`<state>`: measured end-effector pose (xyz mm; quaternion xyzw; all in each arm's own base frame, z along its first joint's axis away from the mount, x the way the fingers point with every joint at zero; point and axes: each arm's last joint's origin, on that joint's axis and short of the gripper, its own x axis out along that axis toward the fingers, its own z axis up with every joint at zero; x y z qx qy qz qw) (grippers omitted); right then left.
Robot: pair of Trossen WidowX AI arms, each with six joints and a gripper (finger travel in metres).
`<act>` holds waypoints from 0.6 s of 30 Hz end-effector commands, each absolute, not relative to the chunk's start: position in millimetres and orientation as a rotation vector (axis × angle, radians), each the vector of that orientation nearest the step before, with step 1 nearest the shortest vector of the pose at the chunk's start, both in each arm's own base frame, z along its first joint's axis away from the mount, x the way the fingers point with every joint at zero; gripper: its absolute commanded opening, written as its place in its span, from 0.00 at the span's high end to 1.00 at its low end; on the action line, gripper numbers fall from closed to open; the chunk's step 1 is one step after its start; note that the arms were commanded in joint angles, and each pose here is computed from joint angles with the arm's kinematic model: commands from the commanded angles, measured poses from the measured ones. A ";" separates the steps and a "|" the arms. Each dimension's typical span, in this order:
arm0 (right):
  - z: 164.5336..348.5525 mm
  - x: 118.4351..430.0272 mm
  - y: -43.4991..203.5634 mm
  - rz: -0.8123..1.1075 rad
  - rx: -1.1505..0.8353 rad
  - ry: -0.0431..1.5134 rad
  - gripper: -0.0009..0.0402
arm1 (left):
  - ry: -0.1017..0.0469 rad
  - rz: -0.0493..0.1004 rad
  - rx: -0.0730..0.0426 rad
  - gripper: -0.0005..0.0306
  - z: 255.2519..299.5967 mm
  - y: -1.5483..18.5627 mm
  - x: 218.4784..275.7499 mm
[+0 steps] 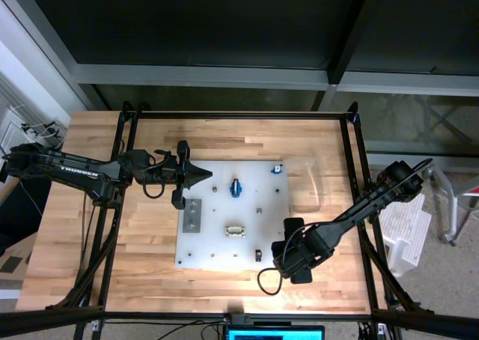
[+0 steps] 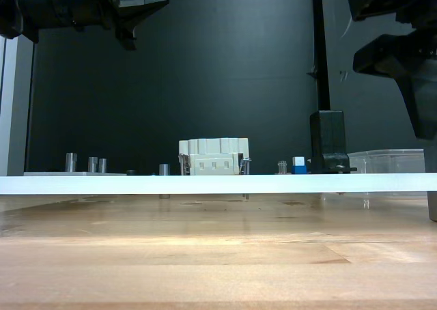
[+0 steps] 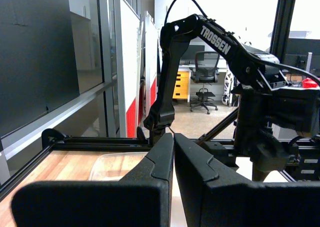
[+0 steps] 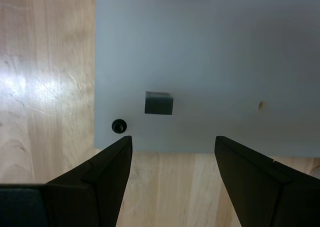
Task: Remove the 16mm bar from the taskboard and place in the container
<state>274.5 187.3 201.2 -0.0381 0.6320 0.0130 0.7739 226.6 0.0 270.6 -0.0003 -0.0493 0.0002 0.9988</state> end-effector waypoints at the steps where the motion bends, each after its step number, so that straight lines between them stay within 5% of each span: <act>1: 197.5 273.5 187.0 0.029 -0.082 1.367 0.44 | -0.099 0.000 -0.001 0.98 270.8 0.0 226.7; 10: 184.1 272.2 186.1 0.045 -0.064 1.347 0.55 | -0.099 0.000 -0.001 0.98 270.7 0.0 226.7; 18: 180.0 270.4 184.9 0.043 -0.068 1.353 0.76 | -0.099 0.000 -0.001 0.98 270.7 0.0 226.7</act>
